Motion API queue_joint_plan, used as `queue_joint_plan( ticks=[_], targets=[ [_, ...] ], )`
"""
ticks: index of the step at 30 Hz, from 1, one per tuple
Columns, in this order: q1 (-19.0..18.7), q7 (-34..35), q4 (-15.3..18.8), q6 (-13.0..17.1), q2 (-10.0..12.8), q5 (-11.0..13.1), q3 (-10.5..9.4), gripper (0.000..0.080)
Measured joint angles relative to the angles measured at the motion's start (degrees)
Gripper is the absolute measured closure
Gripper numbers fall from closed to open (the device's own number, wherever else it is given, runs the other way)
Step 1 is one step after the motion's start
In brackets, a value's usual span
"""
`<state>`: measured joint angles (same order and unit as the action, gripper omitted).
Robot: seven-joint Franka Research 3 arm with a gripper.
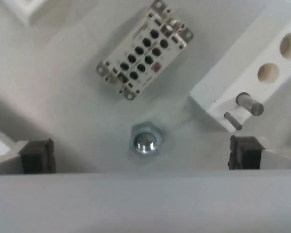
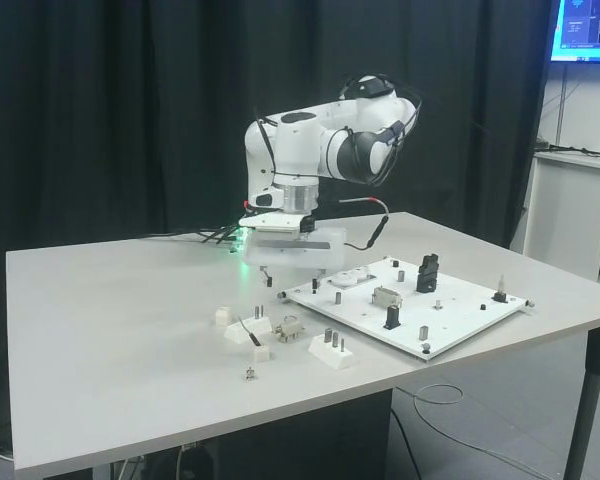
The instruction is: Pick waterproof.
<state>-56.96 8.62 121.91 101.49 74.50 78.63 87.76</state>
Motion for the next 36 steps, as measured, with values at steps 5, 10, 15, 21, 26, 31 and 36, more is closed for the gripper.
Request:
queue_joint_plan(
  ticks=[5,10,15,21,26,31,36],
  targets=[
    [-1.71,-7.13,1.31,0.53,0.00,-1.17,0.29,0.0003],
    [-3.34,-17.87,2.94,1.45,-0.03,-1.43,0.49,0.0003],
    [-4.67,-27.34,4.60,2.73,-0.38,-1.42,0.52,0.0003],
    [-5.72,-38.55,5.94,3.67,-0.78,-1.33,0.63,0.0003],
    [-6.11,-45.15,6.49,5.04,-0.78,-1.24,0.66,0.0003],
    [-6.19,-52.94,6.53,6.57,-0.78,-1.08,0.63,0.0003],
    [-6.16,-58.99,6.49,8.40,-0.78,-0.46,0.22,0.0003]
  ],
)
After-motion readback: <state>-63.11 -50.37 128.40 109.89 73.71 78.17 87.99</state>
